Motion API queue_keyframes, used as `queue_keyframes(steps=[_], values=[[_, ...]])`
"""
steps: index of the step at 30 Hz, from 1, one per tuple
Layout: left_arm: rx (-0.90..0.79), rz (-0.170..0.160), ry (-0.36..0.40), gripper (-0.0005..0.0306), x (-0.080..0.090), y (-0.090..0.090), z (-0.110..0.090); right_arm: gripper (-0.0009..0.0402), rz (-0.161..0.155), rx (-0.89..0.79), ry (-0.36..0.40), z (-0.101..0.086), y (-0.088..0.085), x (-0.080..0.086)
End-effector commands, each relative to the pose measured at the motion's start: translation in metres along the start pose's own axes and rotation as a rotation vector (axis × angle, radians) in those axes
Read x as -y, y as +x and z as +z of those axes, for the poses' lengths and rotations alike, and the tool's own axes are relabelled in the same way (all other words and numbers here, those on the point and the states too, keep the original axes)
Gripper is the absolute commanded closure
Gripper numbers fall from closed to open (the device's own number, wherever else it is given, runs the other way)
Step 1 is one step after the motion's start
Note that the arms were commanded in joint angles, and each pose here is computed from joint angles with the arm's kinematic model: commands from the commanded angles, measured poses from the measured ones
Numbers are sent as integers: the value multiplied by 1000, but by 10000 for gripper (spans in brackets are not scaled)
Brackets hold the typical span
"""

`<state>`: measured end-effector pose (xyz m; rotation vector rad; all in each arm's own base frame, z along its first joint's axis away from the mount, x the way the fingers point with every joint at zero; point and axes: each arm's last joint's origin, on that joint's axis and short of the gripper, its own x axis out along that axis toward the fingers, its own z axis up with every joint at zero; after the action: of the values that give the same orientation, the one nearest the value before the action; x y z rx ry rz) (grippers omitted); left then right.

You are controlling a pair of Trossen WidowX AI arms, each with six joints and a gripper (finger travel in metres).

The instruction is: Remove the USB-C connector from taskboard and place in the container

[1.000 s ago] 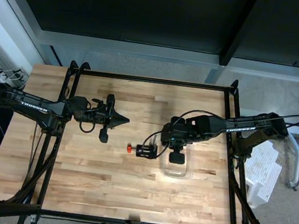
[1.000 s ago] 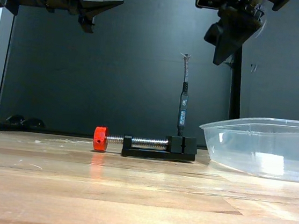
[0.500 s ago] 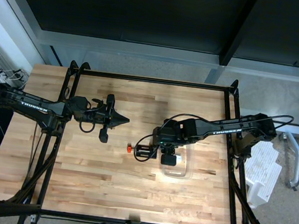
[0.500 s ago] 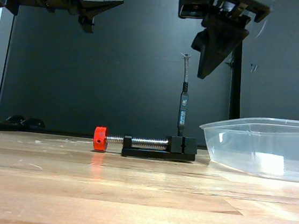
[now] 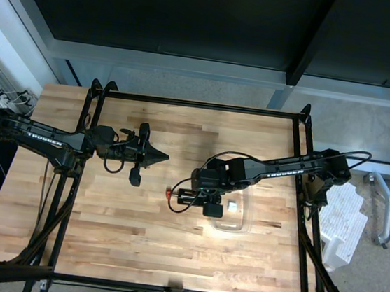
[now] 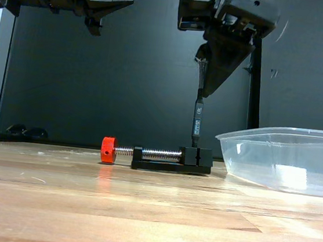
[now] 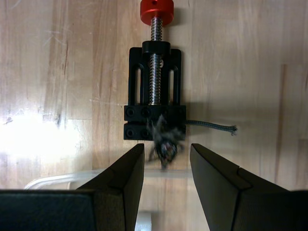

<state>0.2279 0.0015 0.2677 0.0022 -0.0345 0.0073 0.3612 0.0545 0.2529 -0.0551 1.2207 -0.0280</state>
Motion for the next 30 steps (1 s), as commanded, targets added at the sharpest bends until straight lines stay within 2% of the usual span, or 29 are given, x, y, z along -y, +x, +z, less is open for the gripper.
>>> queue_keyframes(steps=[1,15,30], values=[[0,0,0,300,0,0,0,263,2,5,-1,1,3,0],[0,0,0,300,0,0,0,263,-1,-8,-23,5,23,-3],[0,0,0,300,0,0,0,263,-1,-19,-31,3,26,-3]])
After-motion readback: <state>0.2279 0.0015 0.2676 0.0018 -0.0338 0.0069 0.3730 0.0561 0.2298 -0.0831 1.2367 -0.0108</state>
